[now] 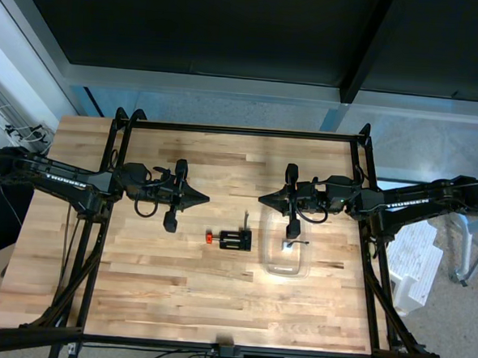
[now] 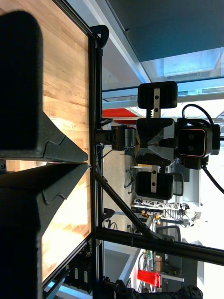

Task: Pick the USB-C connector and install on taskboard

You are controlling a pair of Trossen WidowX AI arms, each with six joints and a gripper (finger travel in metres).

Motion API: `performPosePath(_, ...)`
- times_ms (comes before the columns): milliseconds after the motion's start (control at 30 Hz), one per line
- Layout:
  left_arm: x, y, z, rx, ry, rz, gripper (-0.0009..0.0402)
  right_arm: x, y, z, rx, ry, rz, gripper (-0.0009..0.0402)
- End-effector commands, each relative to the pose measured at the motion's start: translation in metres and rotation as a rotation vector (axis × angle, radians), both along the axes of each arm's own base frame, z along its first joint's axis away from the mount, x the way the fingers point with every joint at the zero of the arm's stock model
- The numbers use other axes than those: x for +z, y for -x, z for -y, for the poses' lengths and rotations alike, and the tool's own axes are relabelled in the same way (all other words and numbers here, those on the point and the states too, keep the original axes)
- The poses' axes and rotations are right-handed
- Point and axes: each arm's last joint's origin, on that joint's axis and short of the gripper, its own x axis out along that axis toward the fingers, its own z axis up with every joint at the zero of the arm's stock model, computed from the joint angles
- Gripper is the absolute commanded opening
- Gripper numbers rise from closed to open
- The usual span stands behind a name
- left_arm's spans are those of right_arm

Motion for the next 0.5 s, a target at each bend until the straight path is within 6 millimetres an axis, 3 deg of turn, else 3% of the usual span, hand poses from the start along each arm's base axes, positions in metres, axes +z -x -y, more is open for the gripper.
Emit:
performPosePath(33, 0.0, 0.0, 0.0002, -0.01, -0.002, 0.0, 0.0, -0.0002, -0.0001, 0.0, 0.003, 0.001, -0.001, 0.0)
performPosePath(500, -0.0001, 0.0, 0.0002, -0.01, -0.002, -0.001, 0.0, 0.0003, -0.0014, -0.0008, 0.012, -0.054, -0.062, 0.0)
